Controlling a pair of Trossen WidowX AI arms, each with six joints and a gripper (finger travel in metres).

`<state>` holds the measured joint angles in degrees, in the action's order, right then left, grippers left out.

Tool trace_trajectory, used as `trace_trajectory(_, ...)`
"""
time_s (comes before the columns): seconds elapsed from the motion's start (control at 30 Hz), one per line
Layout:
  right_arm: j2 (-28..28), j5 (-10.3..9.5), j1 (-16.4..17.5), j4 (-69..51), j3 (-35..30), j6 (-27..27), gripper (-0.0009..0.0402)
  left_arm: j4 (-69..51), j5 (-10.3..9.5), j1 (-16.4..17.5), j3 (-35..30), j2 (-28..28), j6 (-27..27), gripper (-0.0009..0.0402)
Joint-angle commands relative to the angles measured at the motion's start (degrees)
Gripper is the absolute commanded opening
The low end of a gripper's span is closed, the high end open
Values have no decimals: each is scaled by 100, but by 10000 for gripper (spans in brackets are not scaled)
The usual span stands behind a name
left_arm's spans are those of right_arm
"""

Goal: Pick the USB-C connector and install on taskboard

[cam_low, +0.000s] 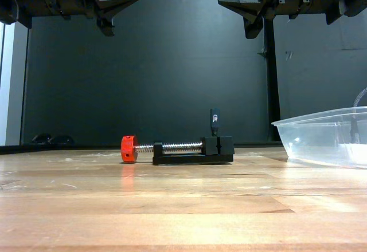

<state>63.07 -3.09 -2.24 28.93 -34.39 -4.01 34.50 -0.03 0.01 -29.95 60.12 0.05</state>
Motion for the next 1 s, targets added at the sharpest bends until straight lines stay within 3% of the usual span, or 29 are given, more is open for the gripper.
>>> trace_trajectory(0.03,2,9,2,-68,-2,-26,0,2,0,-2,0,0,-2,0)
trace_trajectory(0.4,2,4,2,4,-2,-7,0,2,0,0,0,0,-2,0)
trace_trajectory(0.57,2,221,2,-186,-31,-7,0,2,0,0,0,0,-2,0)
trace_trajectory(0.73,2,190,4,-1360,-520,20,0,2,0,-2,0,0,-2,0)
trace_trajectory(0.87,2,4,26,-2531,-992,17,0,2,0,-2,0,-2,-2,0)
trace_trajectory(1.0,2,9,44,-4035,-1469,-146,0,2,0,0,0,0,-2,0)
